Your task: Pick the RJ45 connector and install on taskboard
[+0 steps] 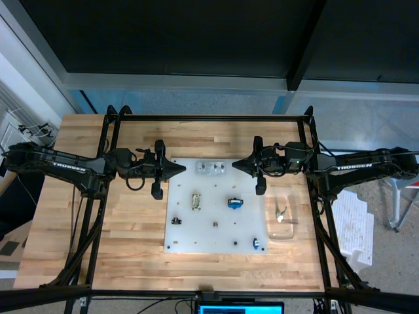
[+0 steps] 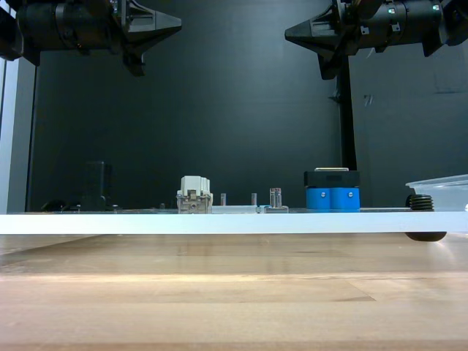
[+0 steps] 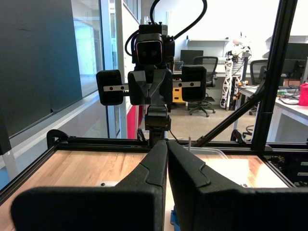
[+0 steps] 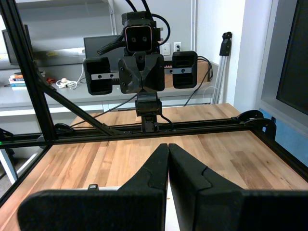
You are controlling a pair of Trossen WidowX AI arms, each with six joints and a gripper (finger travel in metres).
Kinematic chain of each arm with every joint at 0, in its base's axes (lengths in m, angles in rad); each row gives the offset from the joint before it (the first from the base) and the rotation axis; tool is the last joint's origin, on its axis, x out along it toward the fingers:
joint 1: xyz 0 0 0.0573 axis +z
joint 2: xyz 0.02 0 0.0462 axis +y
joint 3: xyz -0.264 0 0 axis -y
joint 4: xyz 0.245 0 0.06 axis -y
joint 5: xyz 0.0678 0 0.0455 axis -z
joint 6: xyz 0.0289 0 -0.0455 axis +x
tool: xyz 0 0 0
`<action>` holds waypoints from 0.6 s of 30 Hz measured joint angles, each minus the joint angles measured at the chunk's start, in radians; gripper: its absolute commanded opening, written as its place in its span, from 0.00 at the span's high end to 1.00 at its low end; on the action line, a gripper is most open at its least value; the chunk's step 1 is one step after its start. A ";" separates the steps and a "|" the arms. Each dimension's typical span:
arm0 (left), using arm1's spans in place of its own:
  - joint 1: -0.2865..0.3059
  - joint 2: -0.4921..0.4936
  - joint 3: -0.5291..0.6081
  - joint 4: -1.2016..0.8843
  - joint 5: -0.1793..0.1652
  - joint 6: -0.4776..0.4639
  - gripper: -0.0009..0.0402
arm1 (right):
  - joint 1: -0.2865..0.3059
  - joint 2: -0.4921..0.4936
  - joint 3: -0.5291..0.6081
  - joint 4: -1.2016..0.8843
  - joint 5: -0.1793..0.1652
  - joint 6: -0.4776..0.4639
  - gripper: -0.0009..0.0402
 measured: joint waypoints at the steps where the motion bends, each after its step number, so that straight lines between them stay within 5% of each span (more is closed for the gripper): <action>1: 0.000 0.000 0.000 0.000 0.000 0.000 0.98 | 0.000 0.000 0.000 0.001 0.000 0.000 0.98; 18: 0.000 0.000 0.000 0.000 0.000 0.000 0.98 | 0.000 -0.003 0.025 -0.080 -0.003 0.026 0.98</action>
